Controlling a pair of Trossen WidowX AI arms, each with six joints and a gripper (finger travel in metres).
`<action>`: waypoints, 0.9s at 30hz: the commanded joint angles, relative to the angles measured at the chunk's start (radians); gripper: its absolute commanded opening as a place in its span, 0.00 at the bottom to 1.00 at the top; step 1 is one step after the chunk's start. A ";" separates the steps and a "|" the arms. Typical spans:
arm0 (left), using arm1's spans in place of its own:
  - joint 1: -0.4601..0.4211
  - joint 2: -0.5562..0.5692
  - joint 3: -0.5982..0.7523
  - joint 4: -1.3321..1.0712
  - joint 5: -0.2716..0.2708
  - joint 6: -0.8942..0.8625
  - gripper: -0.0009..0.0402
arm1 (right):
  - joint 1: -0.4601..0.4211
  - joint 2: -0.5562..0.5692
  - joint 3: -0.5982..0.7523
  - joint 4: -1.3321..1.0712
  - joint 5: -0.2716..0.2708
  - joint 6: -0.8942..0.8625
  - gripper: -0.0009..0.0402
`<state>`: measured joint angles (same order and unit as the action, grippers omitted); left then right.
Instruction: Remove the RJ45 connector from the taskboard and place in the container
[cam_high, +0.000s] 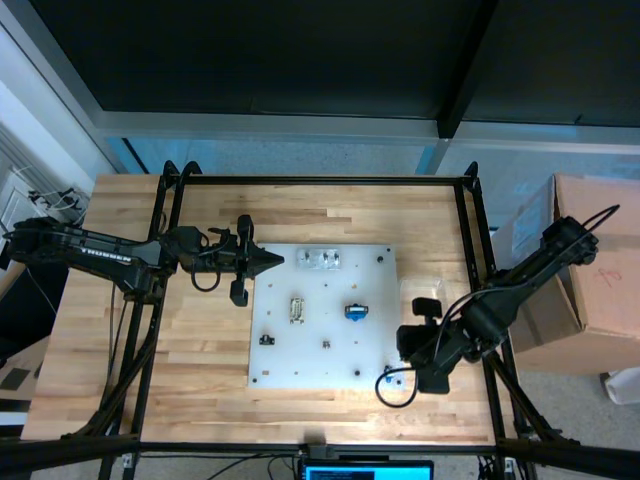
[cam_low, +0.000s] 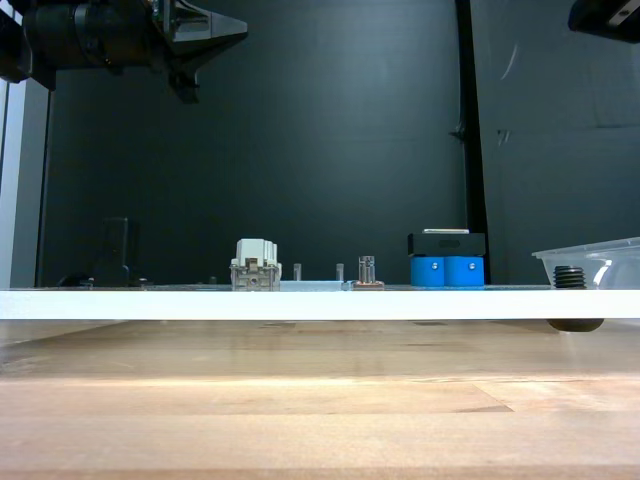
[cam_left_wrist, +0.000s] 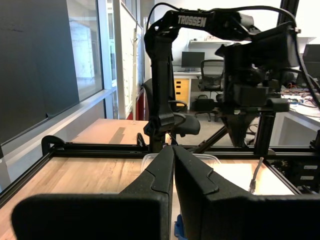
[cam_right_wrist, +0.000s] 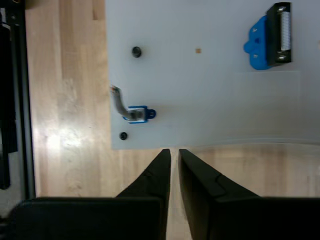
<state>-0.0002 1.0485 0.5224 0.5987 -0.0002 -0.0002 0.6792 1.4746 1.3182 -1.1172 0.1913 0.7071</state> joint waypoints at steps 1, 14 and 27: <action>0.000 0.000 0.000 0.000 0.000 0.000 0.02 | 0.009 0.033 0.035 -0.015 0.001 0.019 0.17; 0.000 0.001 0.000 0.000 0.000 0.000 0.02 | 0.030 0.105 0.124 -0.093 -0.005 0.049 0.59; 0.000 0.000 0.000 0.000 0.000 0.000 0.02 | 0.030 0.184 0.063 0.019 0.000 0.046 0.66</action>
